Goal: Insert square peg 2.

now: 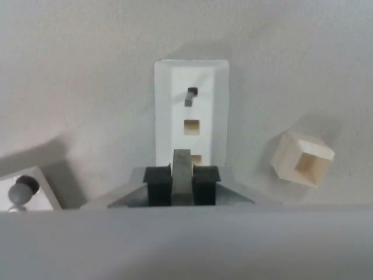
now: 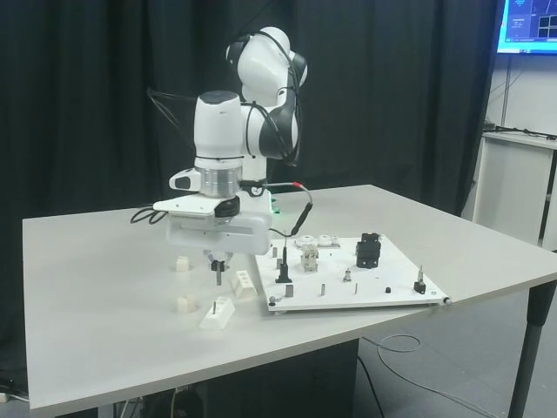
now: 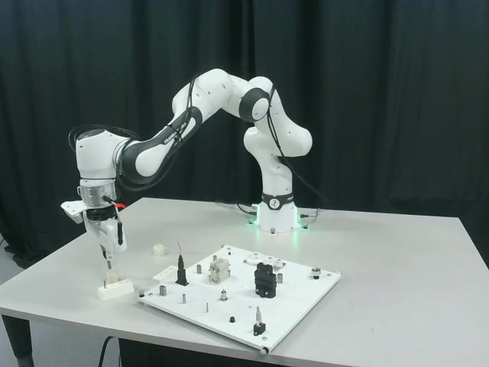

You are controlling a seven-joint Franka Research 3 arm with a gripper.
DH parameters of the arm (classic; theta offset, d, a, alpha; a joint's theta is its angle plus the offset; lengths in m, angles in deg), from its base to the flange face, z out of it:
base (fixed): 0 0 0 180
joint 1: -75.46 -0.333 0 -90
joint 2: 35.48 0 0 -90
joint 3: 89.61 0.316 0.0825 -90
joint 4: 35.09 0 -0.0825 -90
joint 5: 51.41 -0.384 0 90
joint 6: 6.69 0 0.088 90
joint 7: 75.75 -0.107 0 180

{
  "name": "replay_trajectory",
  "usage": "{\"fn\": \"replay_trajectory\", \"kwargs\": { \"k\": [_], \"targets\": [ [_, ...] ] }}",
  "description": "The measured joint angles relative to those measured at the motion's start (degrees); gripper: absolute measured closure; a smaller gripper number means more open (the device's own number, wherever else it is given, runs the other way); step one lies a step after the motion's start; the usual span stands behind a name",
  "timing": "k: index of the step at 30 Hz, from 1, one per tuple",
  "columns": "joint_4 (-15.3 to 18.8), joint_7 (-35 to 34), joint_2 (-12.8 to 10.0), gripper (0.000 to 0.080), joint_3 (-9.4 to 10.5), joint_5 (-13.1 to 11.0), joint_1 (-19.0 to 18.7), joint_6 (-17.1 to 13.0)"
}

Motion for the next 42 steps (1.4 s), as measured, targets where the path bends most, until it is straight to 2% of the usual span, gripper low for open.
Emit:
{"fn": "replay_trajectory", "kwargs": {
  "k": [9,18,28,42],
  "targets": [
    [0.0,0.2,0.3,0.0728,0.06,-0.1,-1.7,3.2],
    [0.4,-0.1,1.9,0.0728,0.08,-1.0,-5.2,7.3],
    [2.2,-1.1,4.5,0.0728,0.09,-1.0,-10.4,8.9],
    [5.6,-1.5,8.0,0.0728,0.33,-1.0,-19.0,8.3]
  ]
}}
